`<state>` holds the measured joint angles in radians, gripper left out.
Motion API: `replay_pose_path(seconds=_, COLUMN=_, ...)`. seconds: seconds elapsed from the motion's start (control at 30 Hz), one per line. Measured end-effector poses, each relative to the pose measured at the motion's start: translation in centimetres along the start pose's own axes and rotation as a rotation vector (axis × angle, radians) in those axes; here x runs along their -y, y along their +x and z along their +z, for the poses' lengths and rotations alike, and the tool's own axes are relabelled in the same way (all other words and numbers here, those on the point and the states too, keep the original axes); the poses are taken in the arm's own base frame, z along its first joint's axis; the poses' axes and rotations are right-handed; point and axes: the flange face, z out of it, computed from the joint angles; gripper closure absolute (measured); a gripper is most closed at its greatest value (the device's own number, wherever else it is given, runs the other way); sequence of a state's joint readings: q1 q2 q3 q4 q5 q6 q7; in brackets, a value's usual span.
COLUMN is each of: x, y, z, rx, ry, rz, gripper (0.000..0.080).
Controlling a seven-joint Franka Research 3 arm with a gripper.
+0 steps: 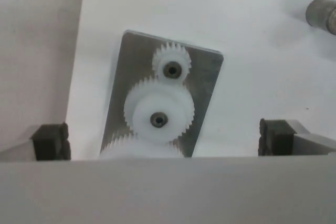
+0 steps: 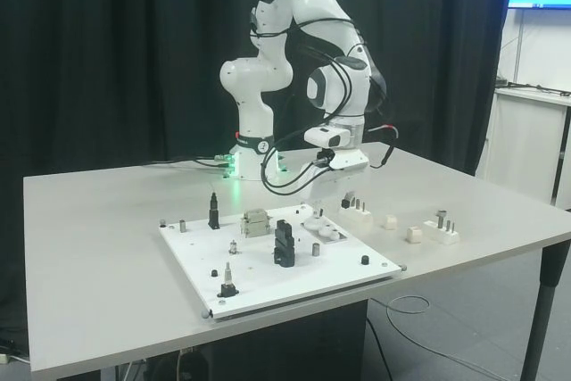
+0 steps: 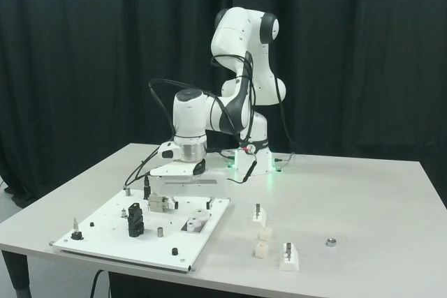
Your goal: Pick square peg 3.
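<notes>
My gripper [image 1: 163, 140] is open, its black fingertips [image 1: 51, 141] set wide apart with nothing between them. It hovers over a grey plate [image 1: 207, 85] carrying meshed white gears [image 1: 159, 109] on the white board [image 2: 268, 287]. In the room views the gripper [image 2: 319, 186] [image 3: 174, 181] hangs above the back half of the board. Small white holders with upright pegs [image 2: 357, 208] [image 2: 443, 226] [image 3: 258, 215] [image 3: 289, 256] stand on the table to the right of the board, apart from the gripper. Which one is square peg 3 I cannot tell.
A grey cylinder [image 1: 321, 14] stands near the gear plate. The board also holds black fixtures [image 2: 284, 243] [image 3: 134, 221] and several short posts. Two small white blocks [image 2: 390, 221] [image 2: 415, 235] and a little grey ring [image 3: 331, 243] lie on the grey table [image 2: 98, 247].
</notes>
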<state>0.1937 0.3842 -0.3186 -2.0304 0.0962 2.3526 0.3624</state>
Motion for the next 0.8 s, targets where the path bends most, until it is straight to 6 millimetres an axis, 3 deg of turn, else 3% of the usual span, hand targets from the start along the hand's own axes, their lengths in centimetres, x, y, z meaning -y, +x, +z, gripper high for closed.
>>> replay_pose_path(seconds=0.8, x=0.9, y=0.5, z=-1.3, rx=-0.024, ry=0.013, rz=0.008, gripper=0.0003)
